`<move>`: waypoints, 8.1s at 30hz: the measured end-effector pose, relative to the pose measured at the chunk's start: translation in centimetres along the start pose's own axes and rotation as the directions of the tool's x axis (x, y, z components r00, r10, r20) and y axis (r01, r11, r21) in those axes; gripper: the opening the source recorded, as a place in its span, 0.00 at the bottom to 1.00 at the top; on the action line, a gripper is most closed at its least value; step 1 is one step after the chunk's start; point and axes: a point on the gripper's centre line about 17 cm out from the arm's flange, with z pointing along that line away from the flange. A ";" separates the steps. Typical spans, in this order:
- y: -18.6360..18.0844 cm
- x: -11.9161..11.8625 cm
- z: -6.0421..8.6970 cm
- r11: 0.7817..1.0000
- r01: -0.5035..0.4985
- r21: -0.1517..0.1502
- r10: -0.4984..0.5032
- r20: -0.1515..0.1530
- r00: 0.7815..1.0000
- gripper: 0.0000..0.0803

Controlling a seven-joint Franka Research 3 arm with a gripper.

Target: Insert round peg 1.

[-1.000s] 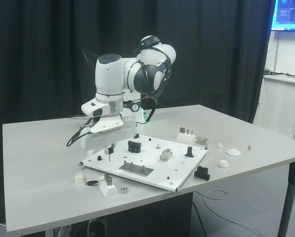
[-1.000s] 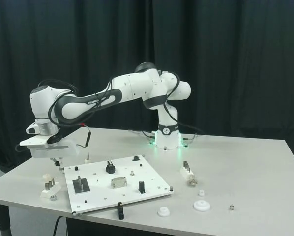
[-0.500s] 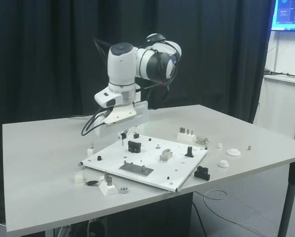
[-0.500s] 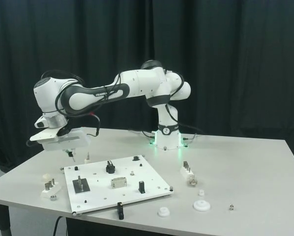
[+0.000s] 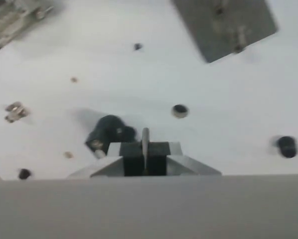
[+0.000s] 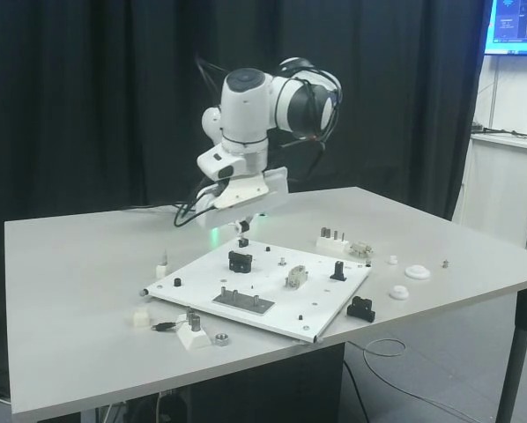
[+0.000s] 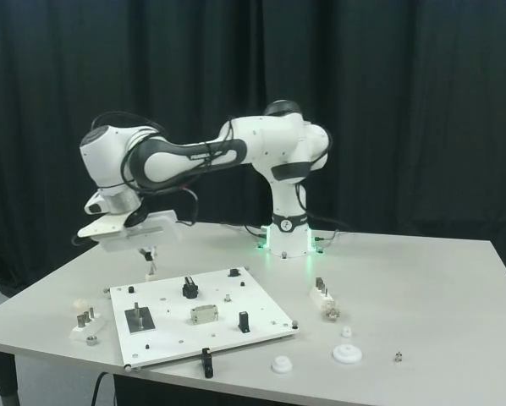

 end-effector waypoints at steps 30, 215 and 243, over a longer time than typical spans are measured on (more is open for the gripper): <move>-11.5 -4.9 5.8 0.990 -0.062 -0.125 0.051 -0.085 0.995 0.02; -19.7 -6.6 18.8 0.958 -0.236 -0.160 0.178 -0.314 0.933 0.02; -19.9 -7.9 16.8 0.952 -0.262 -0.159 0.211 -0.280 0.937 0.14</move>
